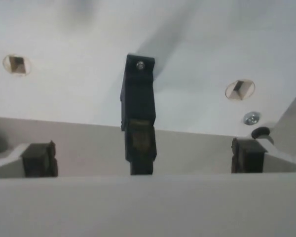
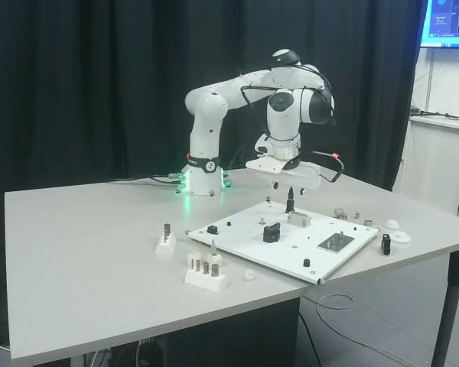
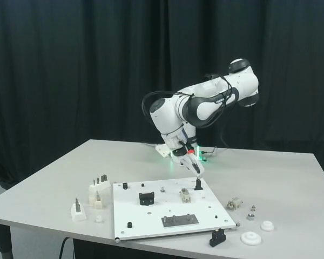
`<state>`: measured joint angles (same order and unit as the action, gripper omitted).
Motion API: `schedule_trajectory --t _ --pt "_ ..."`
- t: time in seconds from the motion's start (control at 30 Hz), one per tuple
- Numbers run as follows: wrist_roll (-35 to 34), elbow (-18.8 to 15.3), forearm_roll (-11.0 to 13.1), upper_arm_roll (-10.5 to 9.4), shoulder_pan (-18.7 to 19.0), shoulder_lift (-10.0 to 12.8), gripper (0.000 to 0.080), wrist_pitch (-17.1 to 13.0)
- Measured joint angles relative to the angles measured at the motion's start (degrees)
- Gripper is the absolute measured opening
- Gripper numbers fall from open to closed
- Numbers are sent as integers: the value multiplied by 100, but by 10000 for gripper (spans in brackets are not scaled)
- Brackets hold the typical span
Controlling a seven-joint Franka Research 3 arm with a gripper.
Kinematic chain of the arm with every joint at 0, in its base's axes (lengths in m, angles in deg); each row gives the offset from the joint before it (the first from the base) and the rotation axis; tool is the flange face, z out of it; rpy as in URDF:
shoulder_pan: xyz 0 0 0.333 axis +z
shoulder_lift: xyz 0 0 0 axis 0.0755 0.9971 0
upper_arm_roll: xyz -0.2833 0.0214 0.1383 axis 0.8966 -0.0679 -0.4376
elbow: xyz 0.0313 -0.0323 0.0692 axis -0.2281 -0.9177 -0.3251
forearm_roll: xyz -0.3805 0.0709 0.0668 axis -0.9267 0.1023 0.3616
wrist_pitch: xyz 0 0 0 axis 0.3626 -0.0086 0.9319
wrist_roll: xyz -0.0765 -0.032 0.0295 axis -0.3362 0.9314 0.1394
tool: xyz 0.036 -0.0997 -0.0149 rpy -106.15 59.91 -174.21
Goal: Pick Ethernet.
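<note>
With open gripper (image 1: 143, 158) straddling the black Ethernet plug (image 1: 138, 111), it needed centring before closing squarely.

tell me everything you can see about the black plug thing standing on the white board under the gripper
The small black upright plug piece stands on the flat white square board, near the board's far edge. In the wrist view it looks like dark plastic in two stacked parts: an upper block with a small metal screw near its end, and a narrower lower block. It sits centred between the two black fingertips of the end effector, which stand well apart on either side without touching it. Only the board touches it.
</note>
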<state>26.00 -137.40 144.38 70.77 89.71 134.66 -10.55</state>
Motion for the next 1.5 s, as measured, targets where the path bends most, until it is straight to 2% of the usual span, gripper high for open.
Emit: schedule_trajectory --t 0.23,0.27,0.83,1.13,1.5 --pt "0 45 -146 145 51 -1 762 59" --pt "0 47 -162 160 61 -2 798 60" --pt "186 57 -423 353 223 -3 800 37" --pt "631 74 -566 386 329 -3 800 -114" --pt "1335 107 -842 388 473 -3 800 -466"
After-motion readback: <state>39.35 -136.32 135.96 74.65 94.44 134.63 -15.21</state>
